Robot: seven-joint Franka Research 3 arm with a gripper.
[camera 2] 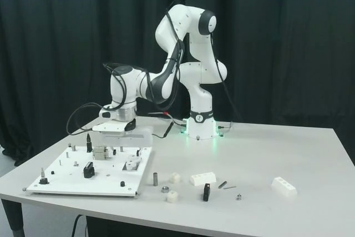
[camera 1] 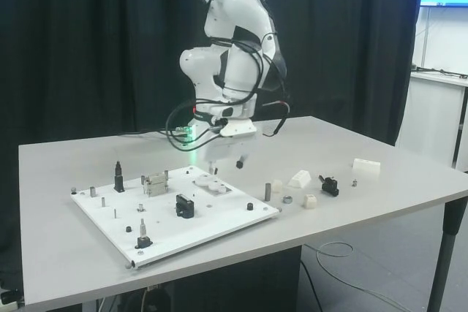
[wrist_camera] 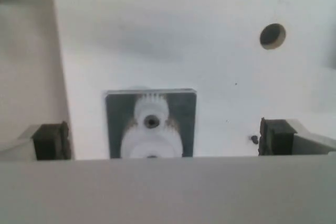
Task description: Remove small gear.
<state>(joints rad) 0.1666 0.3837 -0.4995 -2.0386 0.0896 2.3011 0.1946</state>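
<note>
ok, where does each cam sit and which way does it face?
Wrist view: on the arm's wrist, looking down at the white board and the gears; both black fingertips show, gripper open.
First room view: off a table corner, facing the arm with black curtain behind; board nearest.
Second room view: in front of the table, facing the arm's base; whole arm shows, board on the picture's left.
Shared: all three see the gears under the gripper.
</note>
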